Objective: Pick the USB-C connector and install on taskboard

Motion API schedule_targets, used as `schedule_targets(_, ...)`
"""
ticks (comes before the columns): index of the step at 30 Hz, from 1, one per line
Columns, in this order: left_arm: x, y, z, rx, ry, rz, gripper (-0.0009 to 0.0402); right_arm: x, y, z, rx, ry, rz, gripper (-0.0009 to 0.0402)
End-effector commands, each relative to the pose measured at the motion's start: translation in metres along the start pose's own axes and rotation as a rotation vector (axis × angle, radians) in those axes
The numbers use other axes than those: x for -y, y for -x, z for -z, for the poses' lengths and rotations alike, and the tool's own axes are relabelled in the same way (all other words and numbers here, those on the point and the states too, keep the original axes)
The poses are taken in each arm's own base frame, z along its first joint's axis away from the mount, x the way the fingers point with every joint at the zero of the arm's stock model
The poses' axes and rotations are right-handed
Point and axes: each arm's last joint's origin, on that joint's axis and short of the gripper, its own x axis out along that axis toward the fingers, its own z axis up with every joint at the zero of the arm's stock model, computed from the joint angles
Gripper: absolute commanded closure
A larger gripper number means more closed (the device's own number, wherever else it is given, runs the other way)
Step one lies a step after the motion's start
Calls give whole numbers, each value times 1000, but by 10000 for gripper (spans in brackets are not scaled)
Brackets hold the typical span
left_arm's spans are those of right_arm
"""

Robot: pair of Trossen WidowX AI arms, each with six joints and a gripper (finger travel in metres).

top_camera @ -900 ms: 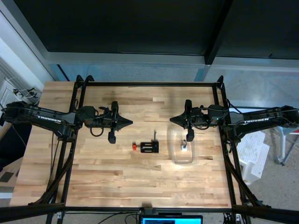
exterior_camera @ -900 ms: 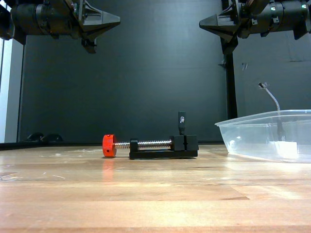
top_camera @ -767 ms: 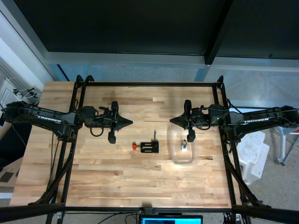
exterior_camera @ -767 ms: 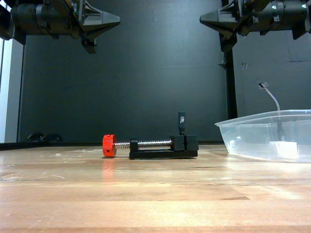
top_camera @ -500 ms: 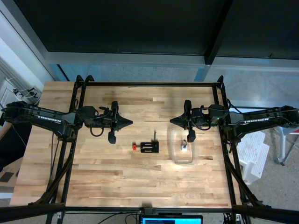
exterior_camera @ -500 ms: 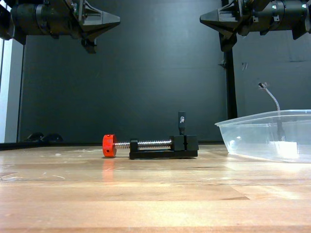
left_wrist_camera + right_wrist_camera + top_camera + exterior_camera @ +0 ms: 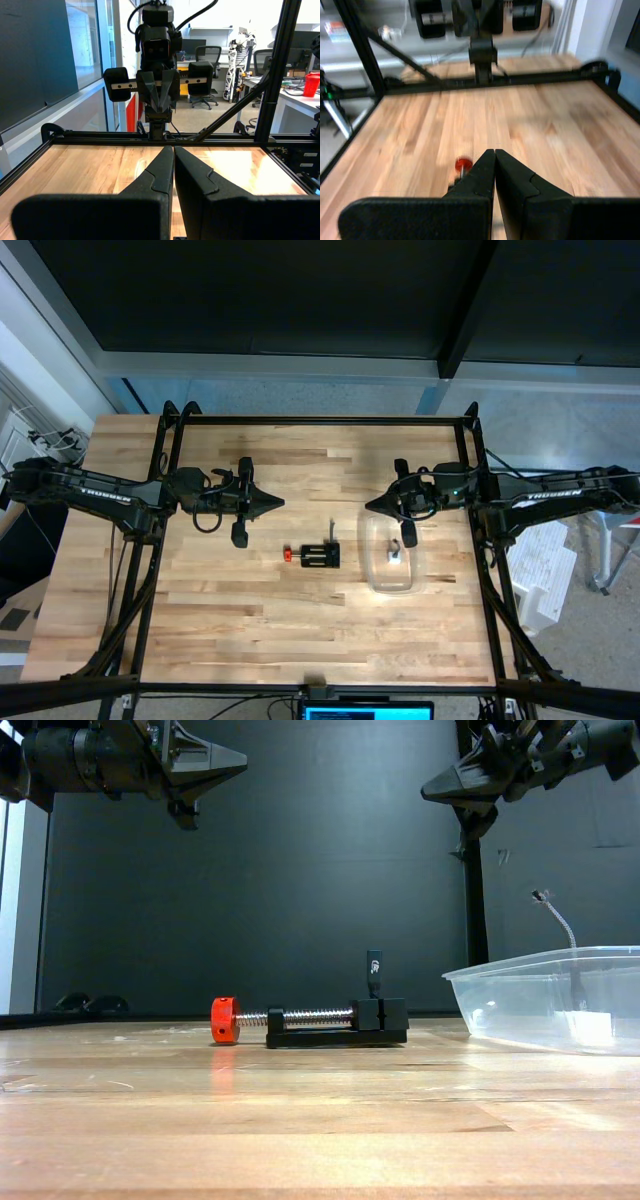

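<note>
High view puts the USB-C connector (image 7: 396, 554) as a small pale piece inside the clear tray (image 7: 390, 589), on the right arm's side of the counter (image 7: 250, 640). The right hand (image 7: 370, 506) hangs well above it, tipped nose-down. The connector lies below that hand and back from its fingertips, toward the arm's own base. A grasp would therefore seem to call for drawing back and dropping, not reaching on.

The left hand (image 7: 280, 503) hovers high on the far side of the taskboard (image 7: 318, 556), well apart from the tray. The right is plainly the nearer arm.

Both wrist views show the fingers (image 7: 160, 172) of the left hand and the fingers (image 7: 482, 172) of the right pressed together tip to tip, with nothing between them. The right would have to spread them before it could take anything.

Low view shows a thin grey lead (image 7: 565, 935) rising from the tray and curving up over its rim. Its top end leans toward the taskboard, so the long axis there is close to upright. Which end carries the plug I cannot tell.

The taskboard lies long-ways across the counter, between the two hands and just beside the tray. Its red knob (image 7: 224, 1019) faces the left arm, and its upright pin (image 7: 373, 972) is at the end nearer the tray.
</note>
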Motion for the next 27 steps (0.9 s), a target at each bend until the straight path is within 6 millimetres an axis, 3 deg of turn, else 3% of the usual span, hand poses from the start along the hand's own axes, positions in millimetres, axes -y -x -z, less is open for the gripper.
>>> schedule_targets(1, 0, 0, 0, 0, 0, 0, 393, -1, 5, -5, -90, 1, 4, 393)
schedule_targets(14, 0, 0, 0, 0, 0, 0, 393, -8, 27, -20, -466, -10, 16, 393)
schedule_targets(27, 0, 0, 0, 0, 0, 0, 393, -13, 27, -26, -793, 4, 29, 393)
